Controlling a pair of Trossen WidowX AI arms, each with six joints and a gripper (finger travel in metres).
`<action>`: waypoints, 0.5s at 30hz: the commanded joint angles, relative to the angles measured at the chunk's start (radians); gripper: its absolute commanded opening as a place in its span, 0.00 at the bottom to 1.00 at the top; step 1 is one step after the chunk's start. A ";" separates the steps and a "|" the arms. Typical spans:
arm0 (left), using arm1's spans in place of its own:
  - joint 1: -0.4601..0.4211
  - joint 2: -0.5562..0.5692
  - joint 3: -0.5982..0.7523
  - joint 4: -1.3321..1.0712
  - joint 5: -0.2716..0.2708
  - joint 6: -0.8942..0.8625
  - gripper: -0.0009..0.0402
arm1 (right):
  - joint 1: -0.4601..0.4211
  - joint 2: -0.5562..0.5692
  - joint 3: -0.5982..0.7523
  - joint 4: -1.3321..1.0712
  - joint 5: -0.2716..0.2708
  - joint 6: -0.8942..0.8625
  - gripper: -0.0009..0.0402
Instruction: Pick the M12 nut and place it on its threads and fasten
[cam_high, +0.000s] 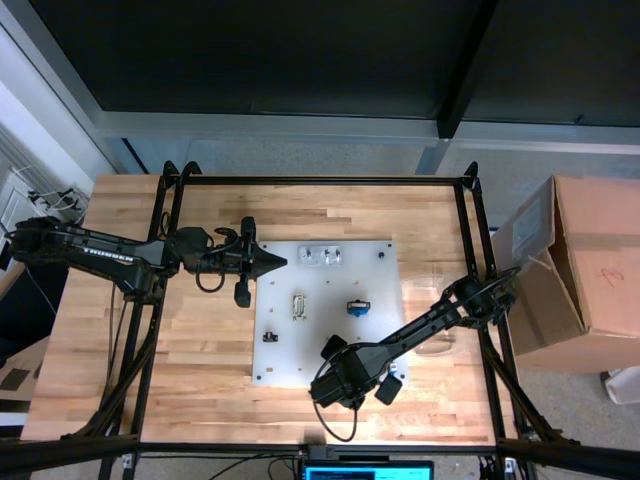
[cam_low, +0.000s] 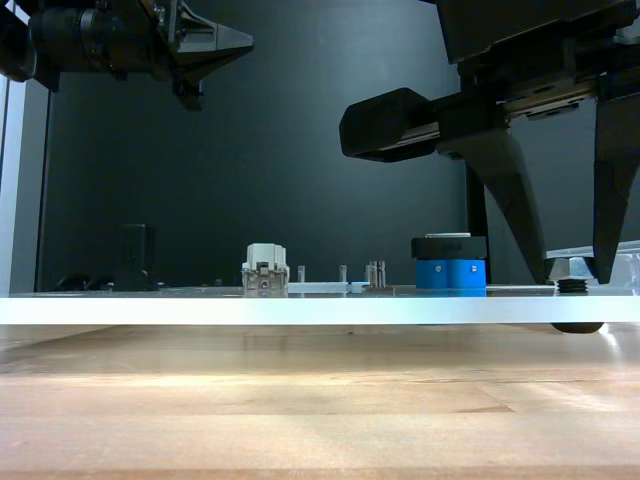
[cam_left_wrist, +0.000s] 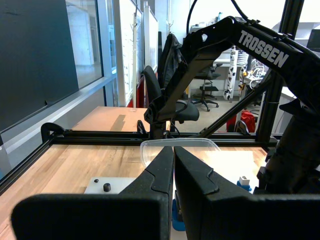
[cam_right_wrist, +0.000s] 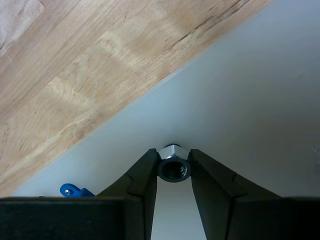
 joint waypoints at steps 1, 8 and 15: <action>0.000 0.000 0.000 0.000 0.000 0.000 0.02 | 0.000 -0.002 0.002 0.003 0.000 0.009 0.31; 0.000 0.000 0.000 0.000 0.000 0.000 0.02 | 0.000 -0.008 0.002 0.001 -0.001 0.052 0.40; 0.000 0.000 0.000 0.000 0.000 0.000 0.02 | -0.002 -0.057 0.002 -0.013 -0.014 0.179 0.43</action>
